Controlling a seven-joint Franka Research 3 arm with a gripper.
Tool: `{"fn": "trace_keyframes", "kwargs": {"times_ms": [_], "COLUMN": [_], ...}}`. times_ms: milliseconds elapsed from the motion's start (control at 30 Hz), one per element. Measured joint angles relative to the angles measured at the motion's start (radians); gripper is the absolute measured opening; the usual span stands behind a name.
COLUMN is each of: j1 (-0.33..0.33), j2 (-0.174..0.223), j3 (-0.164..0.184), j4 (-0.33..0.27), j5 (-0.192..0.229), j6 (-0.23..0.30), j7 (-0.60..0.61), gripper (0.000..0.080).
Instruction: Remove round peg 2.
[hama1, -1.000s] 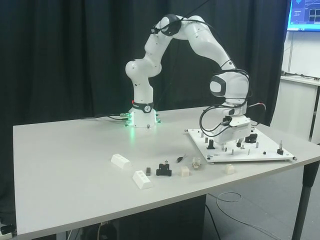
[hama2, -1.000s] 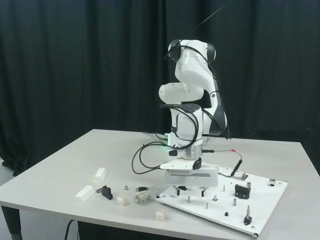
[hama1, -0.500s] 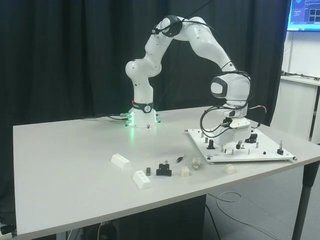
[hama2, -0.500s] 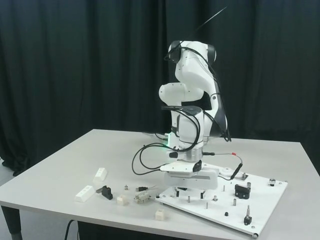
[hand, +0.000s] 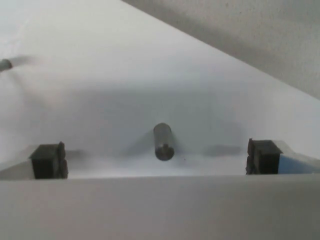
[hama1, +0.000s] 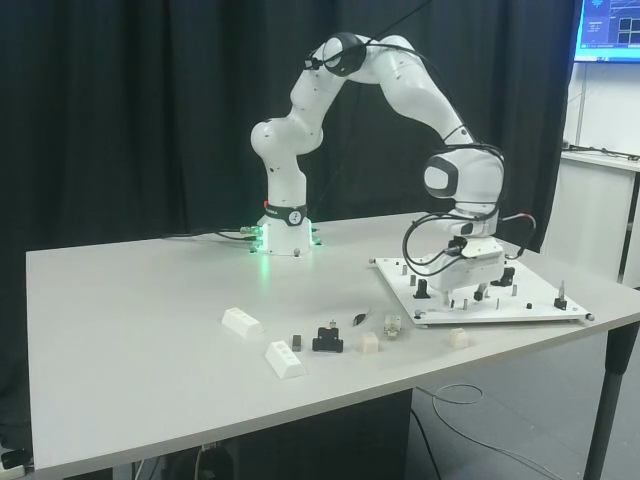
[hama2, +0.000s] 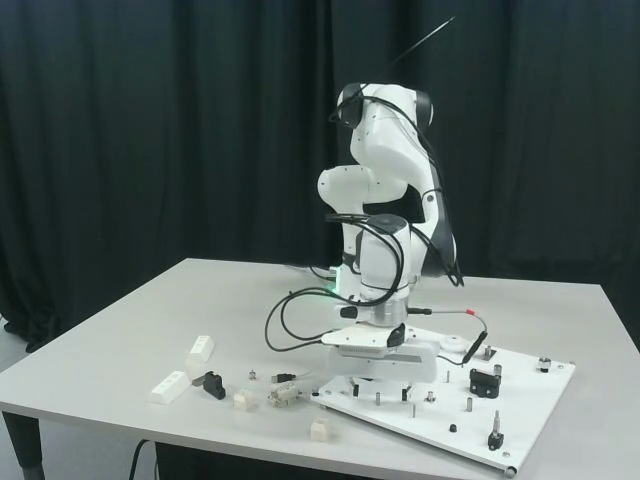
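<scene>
**Gripper shifts along the board, jaws spread around a round peg**

Since a second ago the wrist has slid a little along the board, toward 3 o'clock in both room views, and has risen slightly.

The grey table (hama1: 130, 330) carries everything. The white arm (hama1: 400, 80) stands bolted near the back of the table and arches over, with its wrist pointing down. The white board (hama1: 540, 305) lies at about 4 o'clock from the arm's base in the first room view.

The gripper (hand: 155, 158) hangs low over the board's near part. It is released, and its black fingertips (hand: 48, 161) stand wide apart.

Two white blocks (hama1: 241, 321) lie loose on the table at about 9 o'clock from the board. A black part (hama1: 326, 341) lies between them and the board. A small white cube (hama1: 459, 337) sits just off the board's front edge.

Round peg 2 (hand: 163, 141) stands upright in the board. It sits midway between the two fingertips and touches neither.
</scene>
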Motion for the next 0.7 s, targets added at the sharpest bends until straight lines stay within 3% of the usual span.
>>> {"fn": "trace_keyframes", "kwargs": {"times_ms": [367, 400, 533, 567, 700], "j1": [-0.001, -0.001, -0.001, -0.001, -0.001], "j2": [0.013, 0.013, 0.014, 0.014, 0.014], "j3": [0.0, 0.0, 0.001, 0.001, 0.002], "j4": [0.01, 0.01, 0.011, 0.011, 0.011], "j5": [-0.001, -0.001, -0.001, -0.001, -0.001], "j6": [0.0, 0.0, 0.0, 0.0, 0.0], "j7": [0.013, 0.014, 0.014, 0.014, 0.014], "gripper": [0.08, 0.0679, 0.0679, 0.0517, 0.0517]}}
